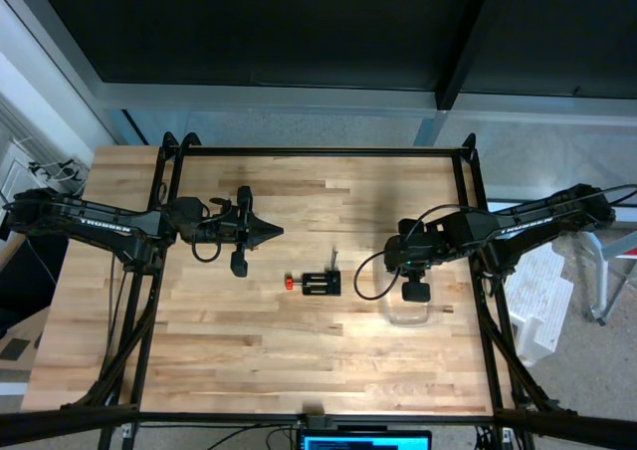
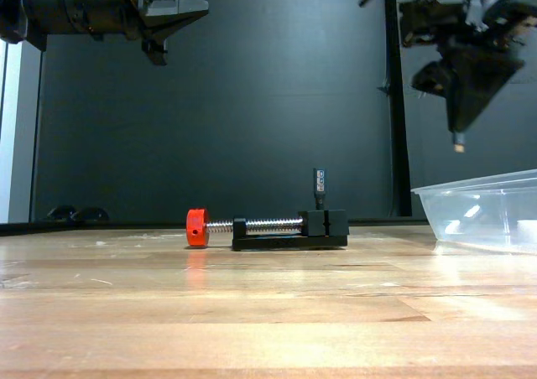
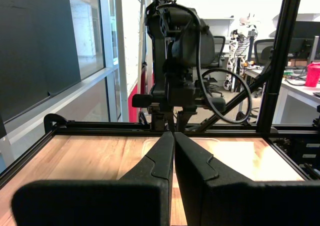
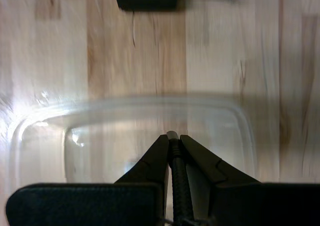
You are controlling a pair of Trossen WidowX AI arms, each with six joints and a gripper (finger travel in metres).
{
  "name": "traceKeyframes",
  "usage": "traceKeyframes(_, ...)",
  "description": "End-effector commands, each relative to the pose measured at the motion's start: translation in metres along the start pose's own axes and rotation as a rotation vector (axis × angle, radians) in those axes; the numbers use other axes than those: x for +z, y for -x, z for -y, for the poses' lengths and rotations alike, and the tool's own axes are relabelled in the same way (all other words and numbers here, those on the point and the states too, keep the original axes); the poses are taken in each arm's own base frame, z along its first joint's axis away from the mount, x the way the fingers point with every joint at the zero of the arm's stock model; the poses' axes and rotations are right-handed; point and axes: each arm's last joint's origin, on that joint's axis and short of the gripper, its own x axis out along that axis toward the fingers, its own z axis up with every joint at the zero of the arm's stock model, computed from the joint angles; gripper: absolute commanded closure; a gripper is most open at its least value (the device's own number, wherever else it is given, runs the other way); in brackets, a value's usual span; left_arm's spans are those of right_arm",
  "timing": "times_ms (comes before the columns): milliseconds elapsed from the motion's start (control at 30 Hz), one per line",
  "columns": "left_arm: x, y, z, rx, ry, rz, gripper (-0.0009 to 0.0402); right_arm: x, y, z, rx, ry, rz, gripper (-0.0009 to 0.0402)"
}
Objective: Remove the USB-C connector from taskboard and place in the container
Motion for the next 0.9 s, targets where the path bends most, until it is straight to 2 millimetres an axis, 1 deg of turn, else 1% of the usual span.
traceKeyframes(33, 0.000, 0.000, 0.000, 0.000, 0.000, 0.000, 0.0393, -0.007, -0.005, 0.001, -0.005, 0.000, -0.026, 0.0393)
traceKeyframes(333, 0.000, 0.000, 0.000, 0.000, 0.000, 0.000, 0.0393, -0.030, -0.026, 0.001, -0.024, 0.023, -0.147, 0.0393)
traceKeyframes(500, 0.000, 0.000, 0.000, 0.000, 0.000, 0.000, 0.0393, -0.034, -0.029, 0.000, -0.025, 0.028, -0.163, 0.0389)
traceKeyframes(600, 0.000, 0.000, 0.000, 0.000, 0.000, 0.000, 0.0393, -0.034, -0.029, 0.000, -0.025, 0.029, -0.162, 0.0368)
traceKeyframes(900, 0.000, 0.000, 0.000, 0.000, 0.000, 0.000, 0.0393, -0.033, -0.029, 0.000, -0.024, 0.030, -0.145, 0.0278)
